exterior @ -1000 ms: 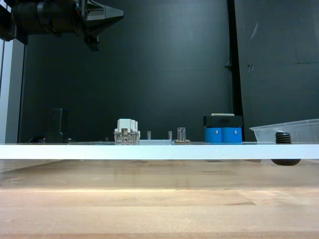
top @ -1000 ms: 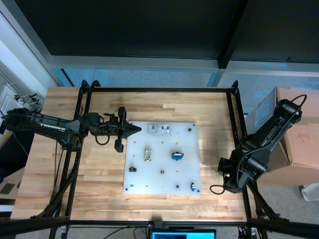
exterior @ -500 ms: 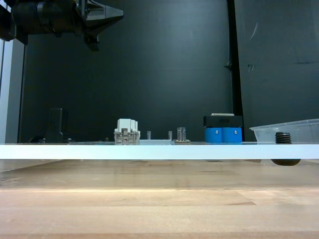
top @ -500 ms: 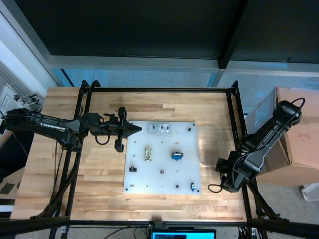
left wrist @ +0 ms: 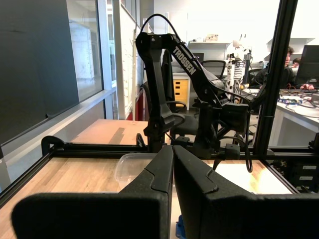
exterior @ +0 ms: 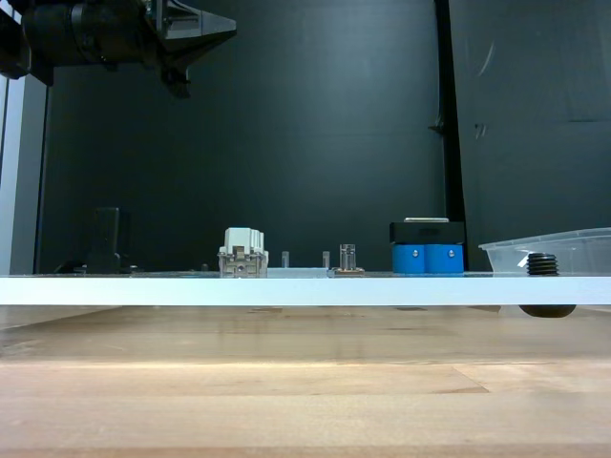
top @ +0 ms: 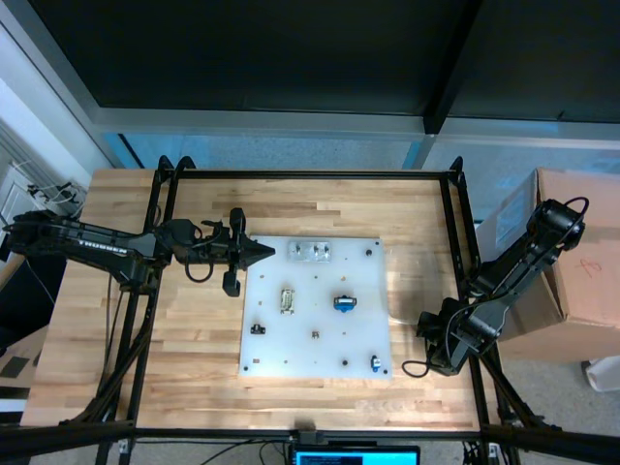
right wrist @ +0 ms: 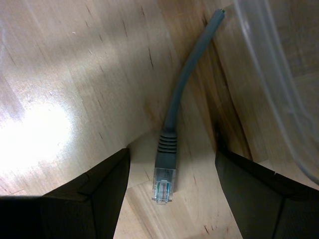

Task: Remove the RJ45 connector from the taskboard and place in the container

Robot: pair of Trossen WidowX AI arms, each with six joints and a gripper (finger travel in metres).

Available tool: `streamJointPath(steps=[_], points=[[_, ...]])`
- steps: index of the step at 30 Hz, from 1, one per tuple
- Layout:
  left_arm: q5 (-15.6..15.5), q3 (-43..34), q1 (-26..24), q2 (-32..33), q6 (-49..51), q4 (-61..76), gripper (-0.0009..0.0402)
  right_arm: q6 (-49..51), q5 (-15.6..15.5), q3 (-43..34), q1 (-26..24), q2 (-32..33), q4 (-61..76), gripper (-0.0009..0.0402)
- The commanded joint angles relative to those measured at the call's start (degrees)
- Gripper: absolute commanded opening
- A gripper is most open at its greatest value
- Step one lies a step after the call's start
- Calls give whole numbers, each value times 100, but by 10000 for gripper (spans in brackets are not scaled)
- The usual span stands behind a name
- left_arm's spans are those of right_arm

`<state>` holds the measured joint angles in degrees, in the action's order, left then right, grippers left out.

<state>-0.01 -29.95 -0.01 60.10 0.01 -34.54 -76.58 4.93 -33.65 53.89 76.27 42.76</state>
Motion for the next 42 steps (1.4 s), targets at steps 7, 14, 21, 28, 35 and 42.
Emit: streamJointPath(steps=[7,14,21,28,35,42], points=[[2,0,0,2,0,0,0,-57,-2,105,7,4,15,186],[2,0,0,2,0,0,0,-42,-9,59,11,2,-24,83],[2,0,2,2,0,0,0,57,-28,50,17,2,-98,-1],[2,0,2,2,0,-2,0,59,-63,-37,26,-11,-219,2],[2,0,0,2,0,0,0,251,-11,-693,39,-96,411,2],[2,0,0,0,0,-2,0,619,166,-1423,-96,-304,1561,2]])
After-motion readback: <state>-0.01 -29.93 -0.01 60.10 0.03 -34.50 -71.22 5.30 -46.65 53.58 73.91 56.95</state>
